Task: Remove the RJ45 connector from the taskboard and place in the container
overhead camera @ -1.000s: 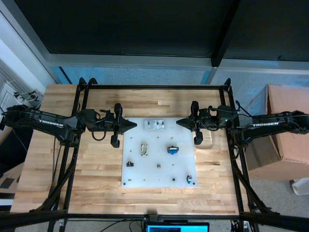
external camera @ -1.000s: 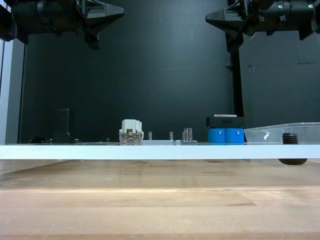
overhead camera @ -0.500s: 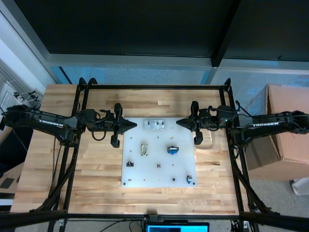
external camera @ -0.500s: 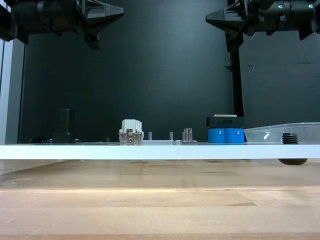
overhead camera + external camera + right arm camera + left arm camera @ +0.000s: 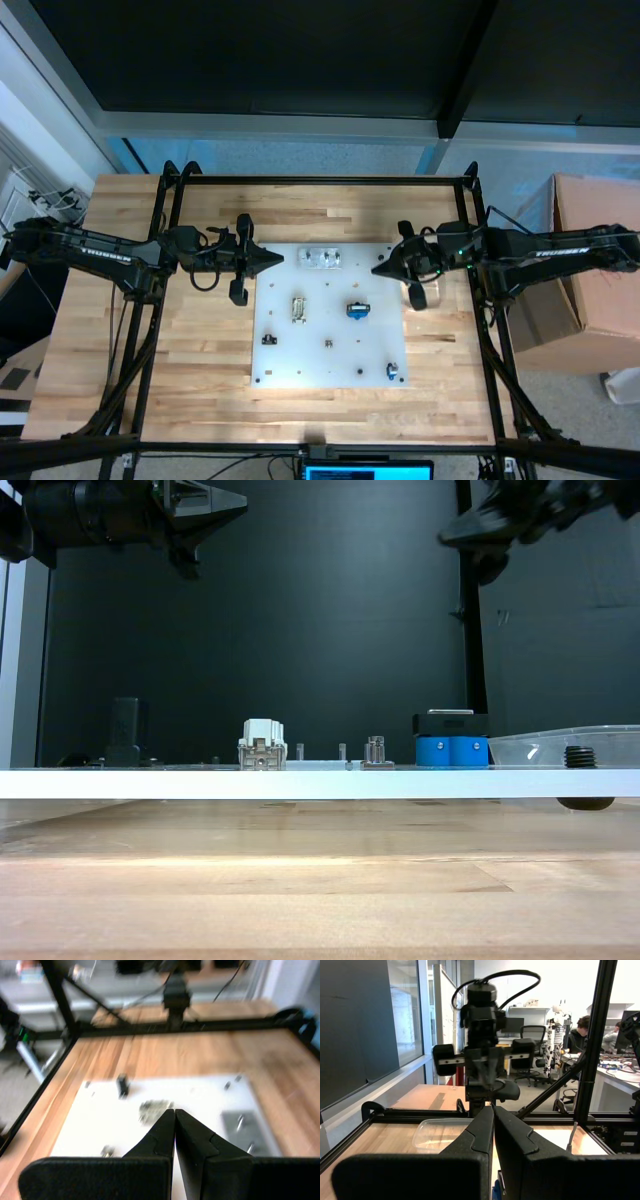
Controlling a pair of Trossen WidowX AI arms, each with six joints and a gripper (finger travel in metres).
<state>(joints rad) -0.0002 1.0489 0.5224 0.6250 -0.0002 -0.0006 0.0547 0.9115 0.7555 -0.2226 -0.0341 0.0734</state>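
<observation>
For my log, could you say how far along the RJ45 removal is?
Done: nothing. In hand: nothing; left gripper and right gripper hover shut over opposite taskboard edges. Left: everything, through to the container; I cannot tell which seated part is the RJ45 connector.

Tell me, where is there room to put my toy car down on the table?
The bare wood between the white board and the table's near edge is free. The board's middle is crowded with small parts; I cannot tell which is the RJ45 connector. The left hand and right hand, both shut, hang over the board's far corners.
</observation>
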